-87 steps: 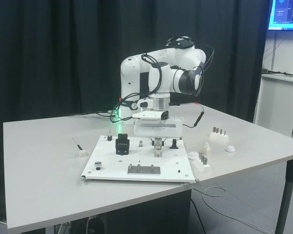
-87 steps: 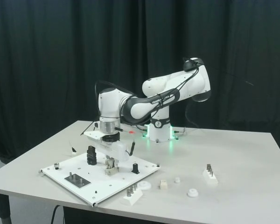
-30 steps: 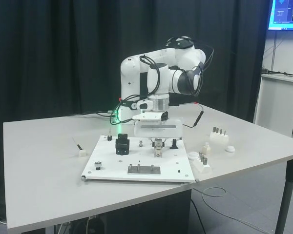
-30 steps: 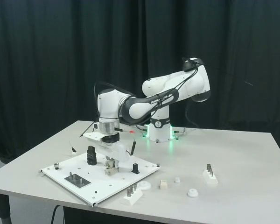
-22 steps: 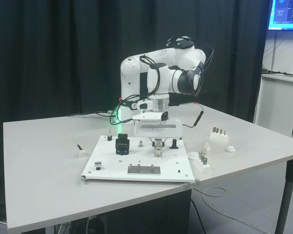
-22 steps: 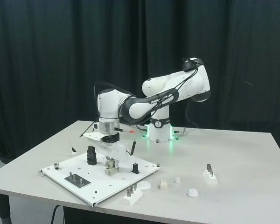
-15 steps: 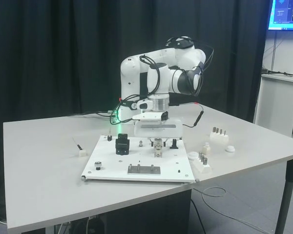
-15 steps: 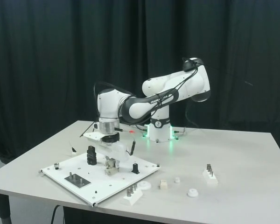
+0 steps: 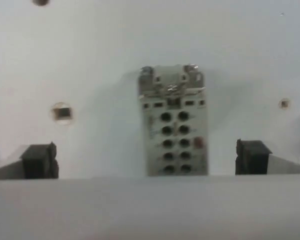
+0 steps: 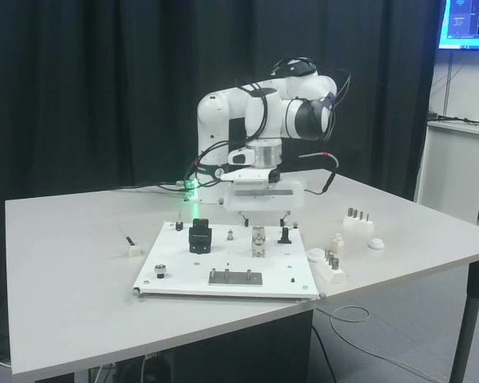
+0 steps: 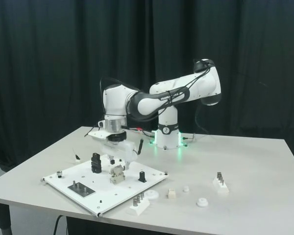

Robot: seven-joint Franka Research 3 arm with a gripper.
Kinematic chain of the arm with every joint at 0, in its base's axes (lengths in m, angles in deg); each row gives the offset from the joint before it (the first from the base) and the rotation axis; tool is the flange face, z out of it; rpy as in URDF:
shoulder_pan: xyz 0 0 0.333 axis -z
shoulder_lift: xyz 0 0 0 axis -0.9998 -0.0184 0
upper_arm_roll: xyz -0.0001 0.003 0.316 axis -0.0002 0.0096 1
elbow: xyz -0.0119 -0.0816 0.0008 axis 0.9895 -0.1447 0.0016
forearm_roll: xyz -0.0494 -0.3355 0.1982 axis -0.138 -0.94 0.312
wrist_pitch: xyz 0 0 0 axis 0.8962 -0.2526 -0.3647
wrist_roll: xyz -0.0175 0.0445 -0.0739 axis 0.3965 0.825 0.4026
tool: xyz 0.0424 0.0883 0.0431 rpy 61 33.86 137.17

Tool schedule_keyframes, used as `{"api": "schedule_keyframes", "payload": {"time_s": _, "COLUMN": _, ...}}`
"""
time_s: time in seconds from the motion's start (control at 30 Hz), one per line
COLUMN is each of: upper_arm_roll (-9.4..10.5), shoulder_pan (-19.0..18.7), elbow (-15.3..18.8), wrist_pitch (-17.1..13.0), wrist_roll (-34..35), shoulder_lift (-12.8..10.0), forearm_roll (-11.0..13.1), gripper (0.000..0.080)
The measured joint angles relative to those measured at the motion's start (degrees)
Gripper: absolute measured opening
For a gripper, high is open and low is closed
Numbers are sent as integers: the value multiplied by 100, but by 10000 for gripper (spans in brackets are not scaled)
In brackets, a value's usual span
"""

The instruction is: Insert waterproof.

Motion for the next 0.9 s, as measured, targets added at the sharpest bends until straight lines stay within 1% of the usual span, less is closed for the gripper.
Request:
{"api": "schedule_keyframes", "payload": {"time_s": 0.03, "upper_arm_roll": -34, "shoulder_pan": -21, "elbow": -14, "wrist_pitch": 21, "wrist_roll": 23, "shoulder_lift": 0, "forearm_roll": -6, "gripper": 772}}
{"api": "schedule_keyframes", "payload": {"time_s": 0.07, "upper_arm_roll": -63, "shoulder_pan": -41, "elbow": -27, "wrist_pitch": 36, "wrist_roll": 36, "shoulder_lift": 1, "forearm_roll": -13, "gripper": 795}}
{"api": "schedule_keyframes", "payload": {"time_s": 0.23, "upper_arm_roll": -167, "shoulder_pan": -140, "elbow": -71, "wrist_pitch": 76, "wrist_roll": 89, "shoulder_lift": 6, "forearm_roll": -62, "gripper": 795}}
{"api": "schedule_keyframes", "payload": {"time_s": 0.33, "upper_arm_roll": -194, "shoulder_pan": -196, "elbow": -78, "wrist_pitch": 75, "wrist_roll": 116, "shoulder_lift": 8, "forearm_roll": -77, "gripper": 800}}
{"api": "schedule_keyframes", "payload": {"time_s": 0.63, "upper_arm_roll": -194, "shoulder_pan": -293, "elbow": -82, "wrist_pitch": -6, "wrist_roll": 134, "shoulder_lift": 8, "forearm_roll": -79, "gripper": 800}}
{"api": "schedule_keyframes", "payload": {"time_s": 0.9, "upper_arm_roll": -138, "shoulder_pan": -331, "elbow": -82, "wrist_pitch": -158, "wrist_roll": 154, "shoulder_lift": 8, "forearm_roll": -79, "gripper": 800}}
